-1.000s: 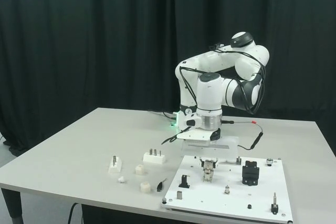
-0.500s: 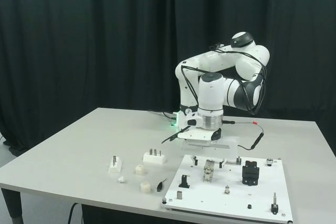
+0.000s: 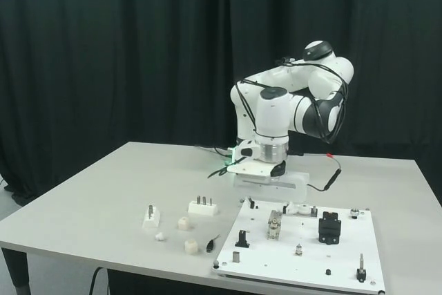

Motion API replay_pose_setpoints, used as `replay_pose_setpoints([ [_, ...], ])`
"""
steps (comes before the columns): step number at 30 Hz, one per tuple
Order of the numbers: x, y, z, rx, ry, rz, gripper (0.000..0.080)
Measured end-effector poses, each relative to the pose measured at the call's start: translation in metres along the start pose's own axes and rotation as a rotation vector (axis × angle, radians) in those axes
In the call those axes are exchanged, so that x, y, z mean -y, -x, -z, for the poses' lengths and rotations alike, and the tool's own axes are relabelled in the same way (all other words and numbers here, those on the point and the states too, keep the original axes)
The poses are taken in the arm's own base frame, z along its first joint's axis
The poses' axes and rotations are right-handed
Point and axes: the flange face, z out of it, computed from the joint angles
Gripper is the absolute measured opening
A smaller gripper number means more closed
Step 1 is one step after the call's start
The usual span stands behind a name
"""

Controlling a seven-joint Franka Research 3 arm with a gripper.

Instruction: Insert waterproof.

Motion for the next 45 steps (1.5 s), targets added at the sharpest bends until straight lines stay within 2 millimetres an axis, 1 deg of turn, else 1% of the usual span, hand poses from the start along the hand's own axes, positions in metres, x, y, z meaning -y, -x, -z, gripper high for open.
replay_pose_setpoints([
  [5, -0.004, -0.004, 0.007, -0.005, -0.002, -0.031, 0.0799],
  [9, -0.007, -0.008, 0.009, -0.007, -0.003, -0.064, 0.0800],
  [17, -0.018, -0.015, 0.005, -0.017, 0.000, -0.116, 0.0800],
  [22, -0.022, -0.017, 0.000, -0.017, 0.007, -0.126, 0.0800],
  [26, -0.023, -0.016, -0.004, -0.014, 0.011, -0.126, 0.0800],
  [45, -0.022, -0.014, -0.005, -0.036, 0.005, -0.123, 0.0800],
])
